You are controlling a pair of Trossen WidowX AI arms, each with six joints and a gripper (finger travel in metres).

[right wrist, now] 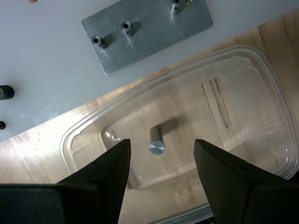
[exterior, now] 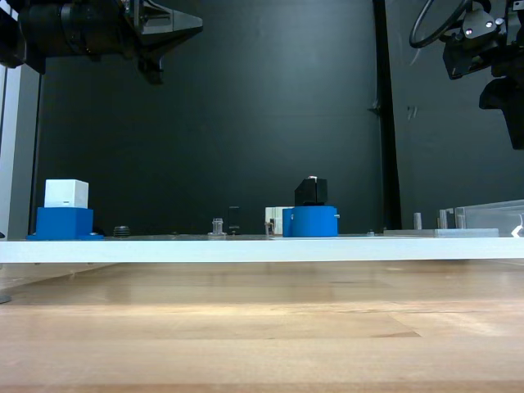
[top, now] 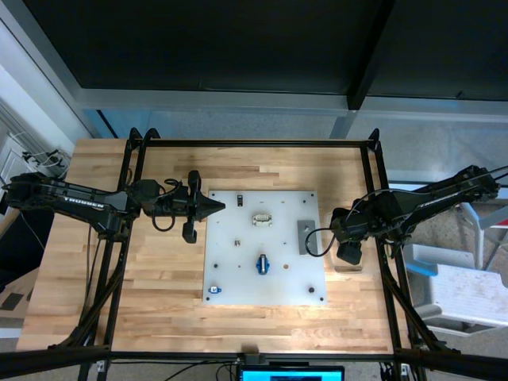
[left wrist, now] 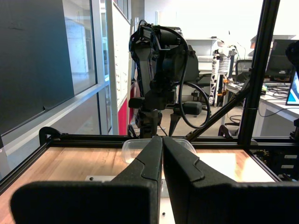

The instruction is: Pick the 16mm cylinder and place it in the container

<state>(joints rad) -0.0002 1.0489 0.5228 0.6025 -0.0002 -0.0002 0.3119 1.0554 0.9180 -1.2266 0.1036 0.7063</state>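
Right wrist view showed my right tool wide over the 16mm cylinder inside the container, so I favoured a straight lift; left tool hung closed toward the counter's left edge.

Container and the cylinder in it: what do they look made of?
Container: clear plastic, likely; wood grain shows through, rim glints. 16mm cylinder: metal, seemingly; silvery-grey, bright flat end face. Right hand hangs open above it; left hand is shut, over the left edge of the white board.
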